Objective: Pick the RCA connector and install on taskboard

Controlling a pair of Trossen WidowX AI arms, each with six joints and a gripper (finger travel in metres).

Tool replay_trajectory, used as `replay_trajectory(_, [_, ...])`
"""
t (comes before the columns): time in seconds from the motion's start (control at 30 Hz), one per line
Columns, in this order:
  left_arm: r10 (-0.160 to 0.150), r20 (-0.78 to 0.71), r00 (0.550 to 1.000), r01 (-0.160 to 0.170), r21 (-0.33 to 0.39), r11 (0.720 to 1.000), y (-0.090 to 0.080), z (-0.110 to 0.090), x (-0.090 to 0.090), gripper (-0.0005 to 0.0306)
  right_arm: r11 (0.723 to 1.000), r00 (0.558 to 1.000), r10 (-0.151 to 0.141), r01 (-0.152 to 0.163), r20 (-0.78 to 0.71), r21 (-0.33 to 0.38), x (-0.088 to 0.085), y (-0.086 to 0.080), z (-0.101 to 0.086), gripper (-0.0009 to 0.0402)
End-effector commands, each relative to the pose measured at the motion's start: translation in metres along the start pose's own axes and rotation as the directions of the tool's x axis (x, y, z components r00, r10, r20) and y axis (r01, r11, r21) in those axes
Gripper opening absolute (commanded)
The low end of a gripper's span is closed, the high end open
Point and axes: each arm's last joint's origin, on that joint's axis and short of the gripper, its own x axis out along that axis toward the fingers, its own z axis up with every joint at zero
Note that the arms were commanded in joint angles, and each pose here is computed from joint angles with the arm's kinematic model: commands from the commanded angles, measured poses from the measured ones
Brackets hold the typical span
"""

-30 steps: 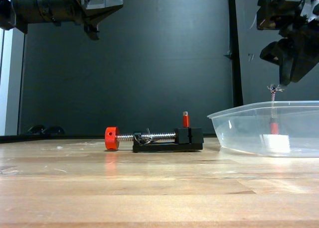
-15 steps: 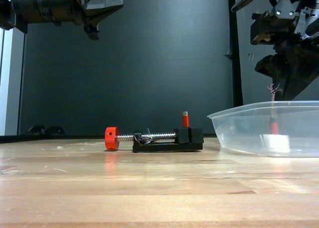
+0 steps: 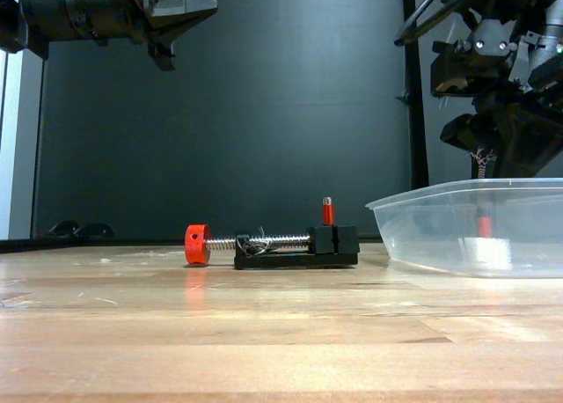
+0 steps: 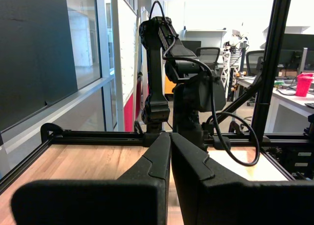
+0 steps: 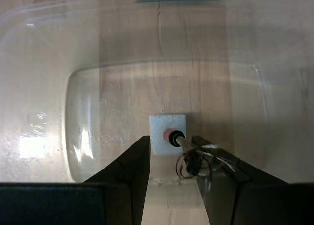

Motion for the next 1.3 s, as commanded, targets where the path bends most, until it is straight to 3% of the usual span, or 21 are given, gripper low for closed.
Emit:
replay_trajectory(0.03, [0.0, 0.0, 1.0, 0.0, 0.0, 1.0, 0.0, 0.0, 0.0, 0.0, 1.0, 1.0, -0.003, 0.003, -0.008, -0.009, 0.005, 0.001, 0.001, 0.0114])
replay_trajectory(0.43, [0.0, 0.0, 1.0, 0.0, 0.0, 1.0, 0.0, 0.0, 0.0, 0.0, 0.999, 0.999, -0.012, 0.011, -0.032, -0.03, 0.019, 0.003, 0.002, 0.0114])
replay_trajectory(0.87, [0.0, 0.0, 1.0, 0.0, 0.0, 1.0, 0.0, 0.0, 0.0, 0.0, 1.0, 0.999, -0.018, 0.017, -0.034, -0.025, 0.019, 0.002, 0.001, 0.0114])
replay_trajectory(1.13, [0.0, 0.0, 1.0, 0.0, 0.0, 1.0, 0.0, 0.0, 0.0, 0.0, 0.999, 0.999, -0.04, 0.04, -0.026, -0.023, 0.019, 0.001, 0.001, 0.0113])
replay_trajectory(1.3, [0.0, 0.0, 1.0, 0.0, 0.0, 1.0, 0.0, 0.0, 0.0, 0.0, 0.999, 0.999, -0.038, 0.038, -0.028, -0.024, 0.019, 0.001, 0.001, 0.0096])
